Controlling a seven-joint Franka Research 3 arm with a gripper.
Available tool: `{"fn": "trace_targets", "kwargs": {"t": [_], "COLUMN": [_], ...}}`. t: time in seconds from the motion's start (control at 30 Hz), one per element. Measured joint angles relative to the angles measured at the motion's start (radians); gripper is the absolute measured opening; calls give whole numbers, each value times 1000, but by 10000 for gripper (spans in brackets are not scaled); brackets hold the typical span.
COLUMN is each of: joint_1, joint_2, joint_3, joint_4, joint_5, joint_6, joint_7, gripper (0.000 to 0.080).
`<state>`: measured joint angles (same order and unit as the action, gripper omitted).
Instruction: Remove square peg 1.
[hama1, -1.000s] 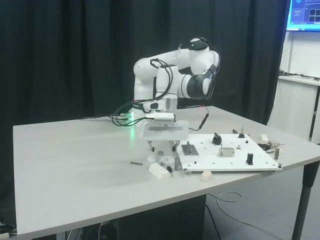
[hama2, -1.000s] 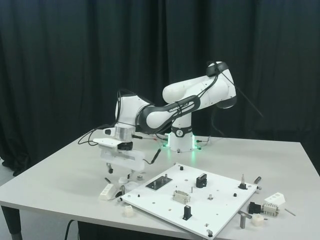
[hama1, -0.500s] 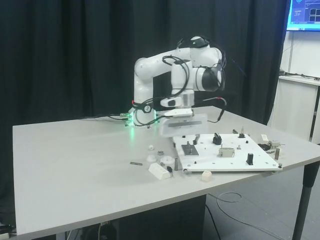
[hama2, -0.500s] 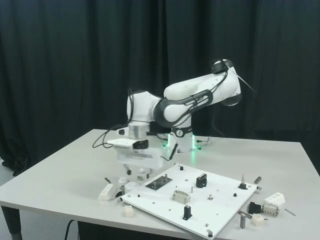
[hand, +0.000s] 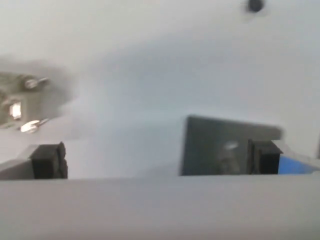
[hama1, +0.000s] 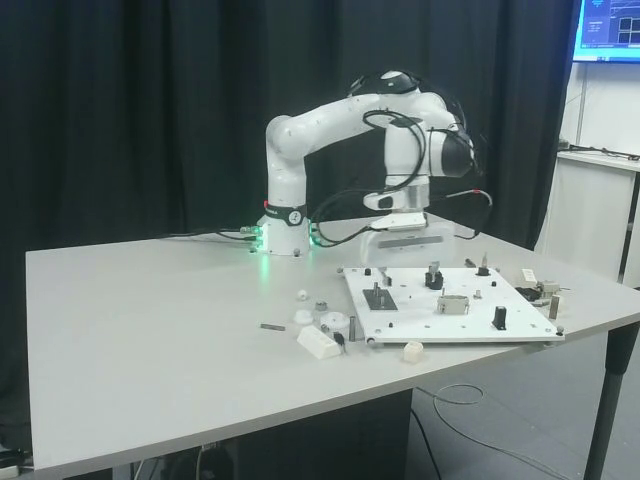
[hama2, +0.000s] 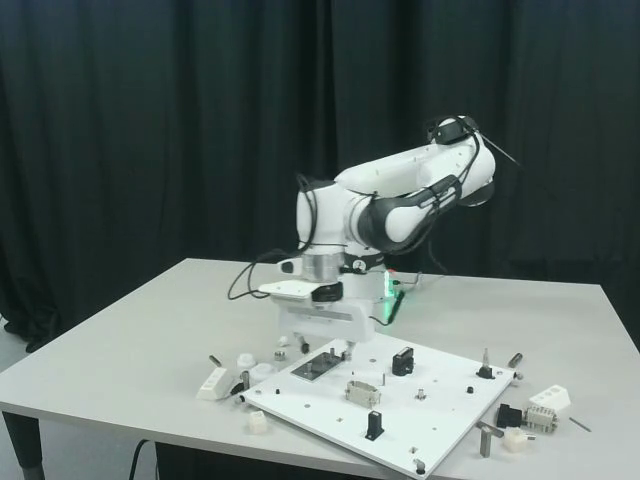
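Square peg 1, as far as I can judge, is standing in the dark grey plate (hand: 220, 142) at the near-left corner of the white board (hama2: 430, 425); a short upright stub is showing on that plate in the wrist view, too blurred for me to be sure of its shape. My pincer (hand: 155, 160) is hanging spread wide and carrying nothing, one black fingertip (hand: 47, 160) at each side of the wrist view. I am keeping the jaws wide, I think, so that they can come down on either side of the stub without knocking it. The plate is lying nearer one fingertip than the other, so I am not yet centred over it. From the second room view my pincer (hama2: 322, 345) is hovering above the plate (hama2: 318, 365), apart from it. Next I am expecting to need a small sideways shift, then a straight descent. A metal connector block (hand: 20, 105) is sitting on the board near the plate, so a crooked descent could be risking a bump. Loose white parts (hama2: 215, 383) are lying on the grey table (hama1: 150, 320) just beside the board's edge, perhaps set there to keep them out of the way
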<state>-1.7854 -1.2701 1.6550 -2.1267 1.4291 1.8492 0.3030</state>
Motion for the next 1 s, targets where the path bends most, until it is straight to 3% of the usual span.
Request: {"fn": "trace_targets", "kwargs": {"t": [0.43, 1.0], "joint_1": [91, 119], "joint_2": [2, 2], "joint_3": [14, 74], "joint_4": [4, 34], "joint_5": [-28, -27], "joint_6": [6, 37], "joint_7": [211, 307], "gripper": [800, 800]}}
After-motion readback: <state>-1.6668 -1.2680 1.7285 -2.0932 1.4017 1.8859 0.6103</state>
